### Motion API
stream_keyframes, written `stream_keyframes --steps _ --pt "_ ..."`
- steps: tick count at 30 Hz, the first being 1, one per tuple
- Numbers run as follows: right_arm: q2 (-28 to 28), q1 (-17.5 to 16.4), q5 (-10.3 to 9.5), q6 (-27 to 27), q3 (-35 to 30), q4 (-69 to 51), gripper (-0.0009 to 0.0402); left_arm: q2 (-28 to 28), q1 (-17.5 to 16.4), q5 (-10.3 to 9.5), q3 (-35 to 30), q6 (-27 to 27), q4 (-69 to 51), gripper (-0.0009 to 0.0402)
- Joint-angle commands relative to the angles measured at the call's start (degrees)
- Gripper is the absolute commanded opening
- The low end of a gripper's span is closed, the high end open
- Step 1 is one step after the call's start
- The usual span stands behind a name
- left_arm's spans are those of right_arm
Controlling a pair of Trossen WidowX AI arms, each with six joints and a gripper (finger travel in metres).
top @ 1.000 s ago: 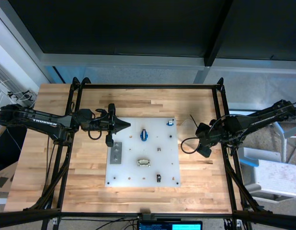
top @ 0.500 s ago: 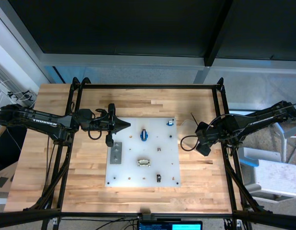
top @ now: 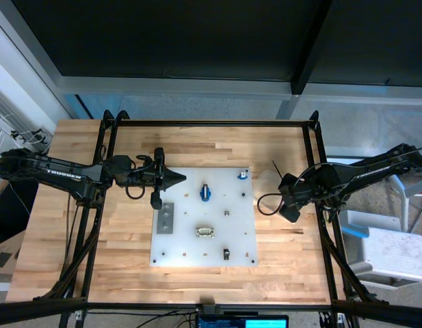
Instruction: Remove the USB connector from the USB hub and place in the container
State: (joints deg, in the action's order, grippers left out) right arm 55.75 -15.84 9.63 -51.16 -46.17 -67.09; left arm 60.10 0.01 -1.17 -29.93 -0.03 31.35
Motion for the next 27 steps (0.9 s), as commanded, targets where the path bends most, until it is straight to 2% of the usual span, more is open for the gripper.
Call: stream_keyframes --steps 1,2,12,27 --pt "0.02 0.00 0.70 0.17 0.00 0.04 0.0077 0.02 0.00 0.02 -0.02 0.02 0.02 0.0001" --pt "0.02 -0.02 1.36 0.17 0.00 0.04 0.0085 0.00 0.00 0.02 -0.02 0.00 0.02 0.0001" --pt "0.02 -0.02 1.33 0.46 0.00 0.09 0.0145 0.00 0.00 0.02 -0.02 0.02 0.02 0.0001" --pt "0.02 -0.07 1.33 0.46 0.00 0.39 0.0149 0.02 0.00 0.00 -0.02 0.00 0.02 0.0001"
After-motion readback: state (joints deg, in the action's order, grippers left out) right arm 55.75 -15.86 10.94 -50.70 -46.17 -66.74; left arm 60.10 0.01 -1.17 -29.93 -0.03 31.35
